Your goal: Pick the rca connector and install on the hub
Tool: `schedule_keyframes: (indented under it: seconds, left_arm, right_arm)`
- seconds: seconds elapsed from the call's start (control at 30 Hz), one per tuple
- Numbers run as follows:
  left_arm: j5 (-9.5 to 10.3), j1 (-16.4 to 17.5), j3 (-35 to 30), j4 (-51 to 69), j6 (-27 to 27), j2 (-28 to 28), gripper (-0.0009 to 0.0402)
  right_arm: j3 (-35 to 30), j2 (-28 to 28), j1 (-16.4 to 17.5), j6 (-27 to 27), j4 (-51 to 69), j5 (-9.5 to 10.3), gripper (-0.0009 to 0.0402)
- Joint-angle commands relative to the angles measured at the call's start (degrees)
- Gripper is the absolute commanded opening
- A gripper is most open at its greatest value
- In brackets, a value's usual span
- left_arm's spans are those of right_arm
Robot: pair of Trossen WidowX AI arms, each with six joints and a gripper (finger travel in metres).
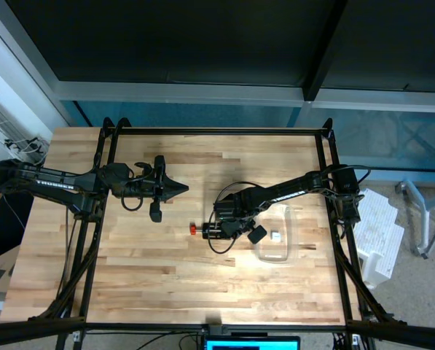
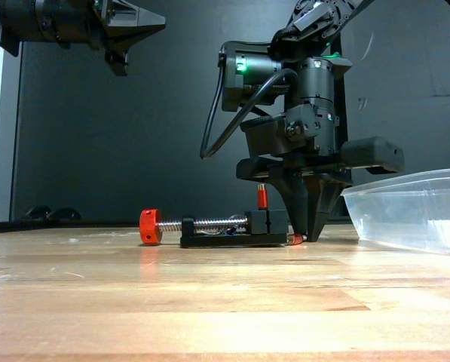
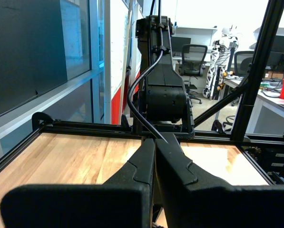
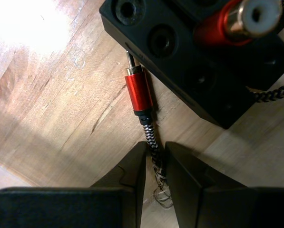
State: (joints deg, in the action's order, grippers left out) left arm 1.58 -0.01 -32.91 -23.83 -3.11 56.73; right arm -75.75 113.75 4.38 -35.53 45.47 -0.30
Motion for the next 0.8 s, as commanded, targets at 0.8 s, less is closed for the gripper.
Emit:
schedule_keyframes:
  seconds: [0.8]
  left_arm:
    - [-0.02,0.00,-0.02,0.00,0.02,0.00,0.0000]
  right_arm:
    - [-3.52,-7.65,-1.11,4.20,8.20,-0.11,0.0000]
